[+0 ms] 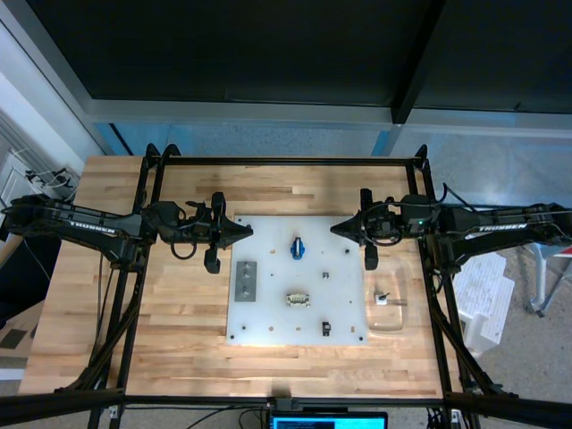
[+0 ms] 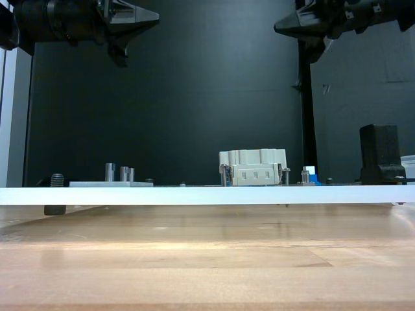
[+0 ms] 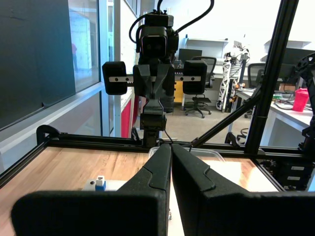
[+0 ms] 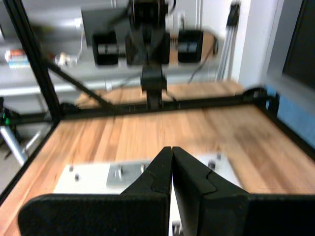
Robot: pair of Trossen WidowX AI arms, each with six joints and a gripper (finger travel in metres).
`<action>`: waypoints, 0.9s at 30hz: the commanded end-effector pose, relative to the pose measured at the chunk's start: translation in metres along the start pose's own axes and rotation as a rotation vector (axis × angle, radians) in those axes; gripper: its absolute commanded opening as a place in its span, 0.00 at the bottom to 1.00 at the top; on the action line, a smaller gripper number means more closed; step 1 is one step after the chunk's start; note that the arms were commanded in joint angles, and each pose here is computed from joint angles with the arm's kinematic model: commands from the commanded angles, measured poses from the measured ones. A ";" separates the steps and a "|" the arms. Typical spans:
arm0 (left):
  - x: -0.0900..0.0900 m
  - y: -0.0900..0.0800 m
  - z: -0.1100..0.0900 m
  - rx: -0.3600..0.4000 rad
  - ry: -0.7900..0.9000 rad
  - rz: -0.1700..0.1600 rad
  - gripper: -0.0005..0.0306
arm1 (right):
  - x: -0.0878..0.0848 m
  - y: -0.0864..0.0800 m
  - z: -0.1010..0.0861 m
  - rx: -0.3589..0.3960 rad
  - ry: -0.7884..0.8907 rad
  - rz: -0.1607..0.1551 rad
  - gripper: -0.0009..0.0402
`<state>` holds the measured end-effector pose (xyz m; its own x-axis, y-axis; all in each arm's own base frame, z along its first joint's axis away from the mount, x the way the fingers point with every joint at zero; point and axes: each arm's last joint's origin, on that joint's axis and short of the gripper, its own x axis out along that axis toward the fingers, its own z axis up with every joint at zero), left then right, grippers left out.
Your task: Pick the USB connector and install on taskboard
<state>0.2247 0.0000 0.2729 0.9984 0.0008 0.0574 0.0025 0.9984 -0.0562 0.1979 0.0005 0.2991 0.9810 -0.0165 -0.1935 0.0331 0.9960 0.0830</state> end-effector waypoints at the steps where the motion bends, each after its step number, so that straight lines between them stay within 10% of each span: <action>1: 0.000 0.000 0.000 0.000 0.000 0.000 0.02 | -0.004 0.002 0.002 -0.003 0.105 -0.003 0.02; 27: 0.000 0.000 0.000 0.000 0.000 0.000 0.02 | -0.052 0.011 0.010 0.004 0.681 -0.032 0.02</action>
<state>0.2247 0.0000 0.2728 0.9984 0.0008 0.0570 0.0025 0.9984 -0.0566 0.1503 0.0100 0.3202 0.6506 0.0159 -0.7592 0.0639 0.9951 0.0756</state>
